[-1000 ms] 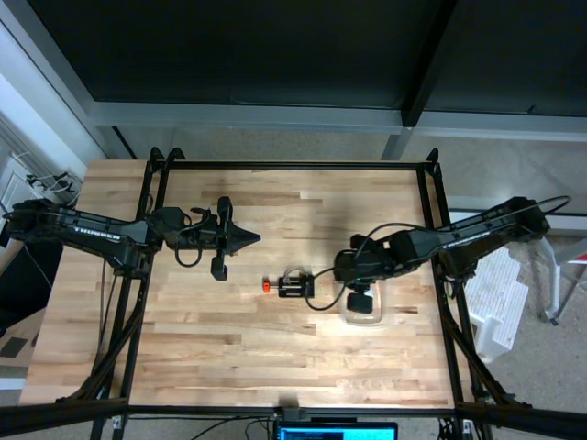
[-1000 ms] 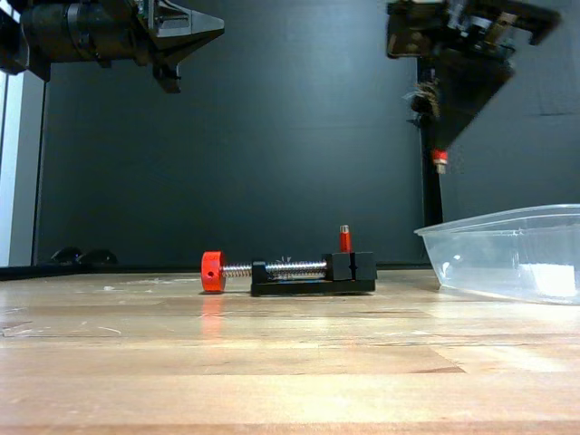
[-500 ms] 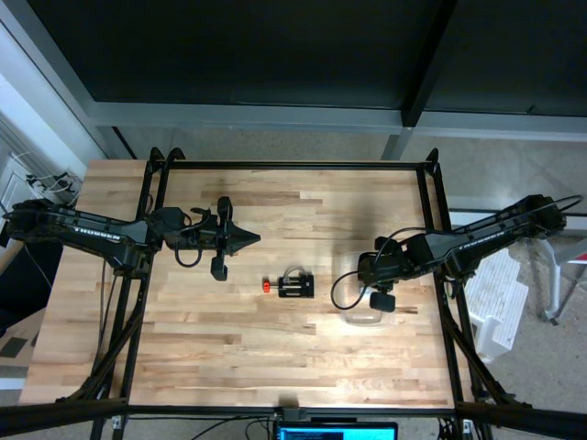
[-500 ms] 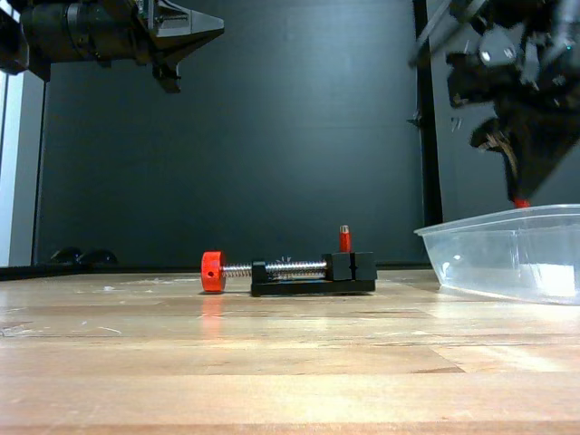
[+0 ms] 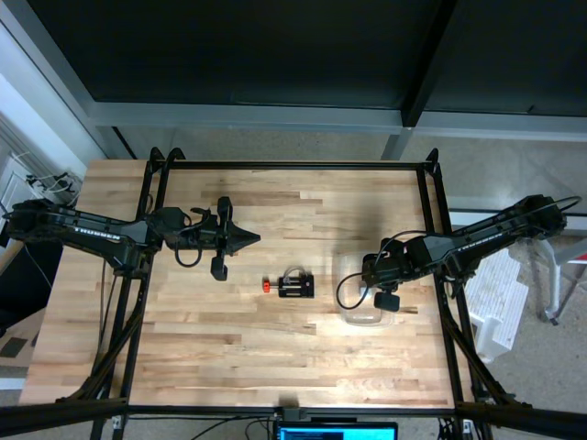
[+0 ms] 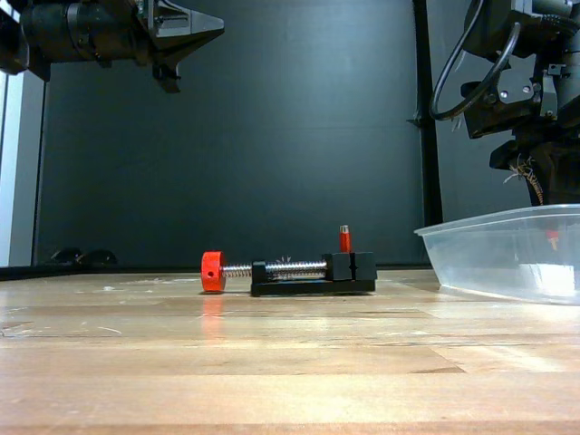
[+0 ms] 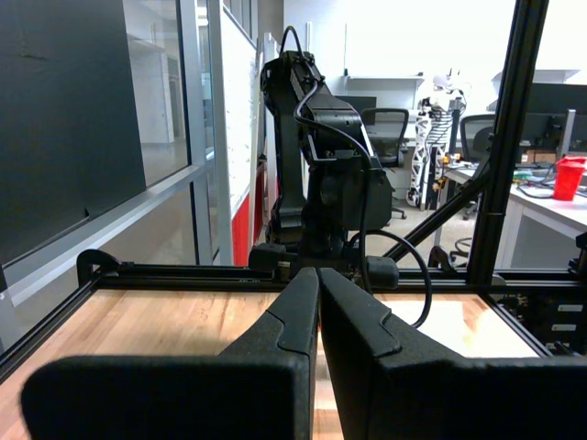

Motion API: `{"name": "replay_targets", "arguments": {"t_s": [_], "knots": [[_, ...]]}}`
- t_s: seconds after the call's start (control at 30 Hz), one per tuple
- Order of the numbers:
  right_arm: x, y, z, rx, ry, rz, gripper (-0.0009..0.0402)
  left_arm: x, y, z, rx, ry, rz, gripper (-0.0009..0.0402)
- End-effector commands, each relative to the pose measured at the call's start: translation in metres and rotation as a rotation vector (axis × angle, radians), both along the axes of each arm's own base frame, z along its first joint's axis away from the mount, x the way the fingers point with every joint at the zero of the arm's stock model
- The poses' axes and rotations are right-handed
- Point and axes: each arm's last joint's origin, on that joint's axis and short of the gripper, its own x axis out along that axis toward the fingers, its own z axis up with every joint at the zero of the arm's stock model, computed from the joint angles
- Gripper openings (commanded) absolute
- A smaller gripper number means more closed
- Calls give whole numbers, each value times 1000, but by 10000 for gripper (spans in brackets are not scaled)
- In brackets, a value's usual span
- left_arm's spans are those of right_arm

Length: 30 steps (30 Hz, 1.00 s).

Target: Remove the RCA connector from the receptacle and place in the container

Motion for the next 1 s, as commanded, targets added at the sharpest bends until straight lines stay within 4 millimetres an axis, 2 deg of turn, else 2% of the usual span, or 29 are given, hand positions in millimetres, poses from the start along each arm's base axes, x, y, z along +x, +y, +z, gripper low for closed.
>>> {"name": "replay_targets", "arguments": {"t_s": [0.03, 0.47, 0.67, 0.8, 1.0], "knots": [[0, 0, 0, 0, 0, 0, 49, 0, 0, 0, 0, -1, 0, 0], [0, 0, 0, 5, -2, -22, 101, 0, 0, 0, 0, -1, 0, 0], [3, 1, 5, 7, -15, -17, 112, 0, 0, 0, 0, -1, 0, 0], [12, 3, 23, -3, -77, 51, 93, 0, 0, 0, 0, -1, 0, 0], [31, 3, 70, -2, -231, 130, 25, 0, 0, 0, 0, -1, 0, 0]]}}
